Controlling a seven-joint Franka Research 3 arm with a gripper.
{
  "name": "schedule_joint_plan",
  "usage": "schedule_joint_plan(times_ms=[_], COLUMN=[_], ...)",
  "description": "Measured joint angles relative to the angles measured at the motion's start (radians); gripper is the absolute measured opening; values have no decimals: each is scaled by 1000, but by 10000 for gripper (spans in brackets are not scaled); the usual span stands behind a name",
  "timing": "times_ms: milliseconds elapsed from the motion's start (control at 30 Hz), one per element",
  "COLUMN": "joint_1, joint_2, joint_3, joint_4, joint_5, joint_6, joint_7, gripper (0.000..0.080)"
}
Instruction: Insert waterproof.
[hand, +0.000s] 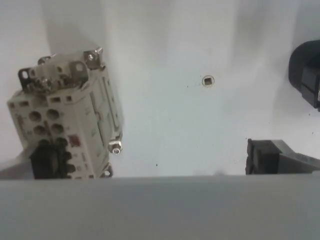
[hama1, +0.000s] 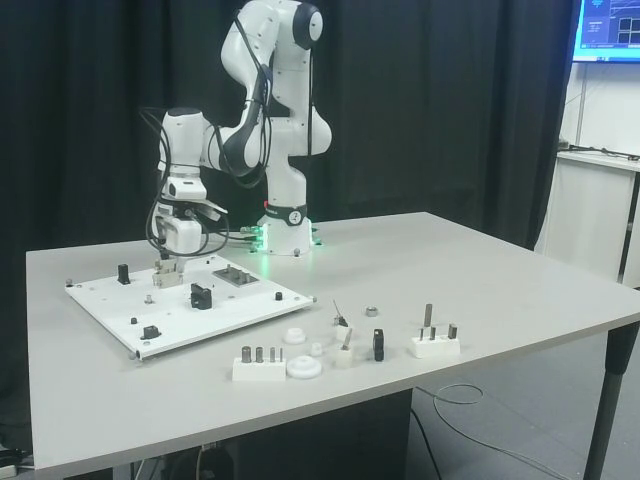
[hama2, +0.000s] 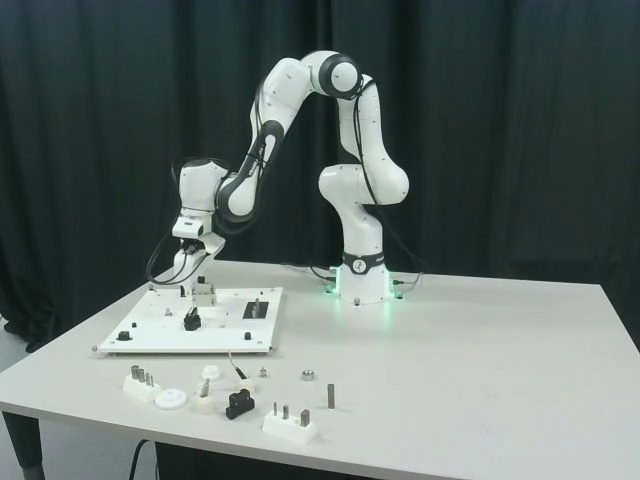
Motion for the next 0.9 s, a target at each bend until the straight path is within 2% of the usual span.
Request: schedule_joint_plan(times_ms=[300,500,600,700,800,900], joint_1=[3,4,5,6,5,2], joint_2=[45,40,18,-23,-74,-119], joint_3=[11,10,10,5,-8,-23], joint_4=[1,4,2,1,1,1], joint_5=[39,40,40,31,-7,-65], joint_6=[44,44,39,-7,-80,-147], joint_7=[0,2,7,8,14,43], gripper=[800,800,800,800,800,800])
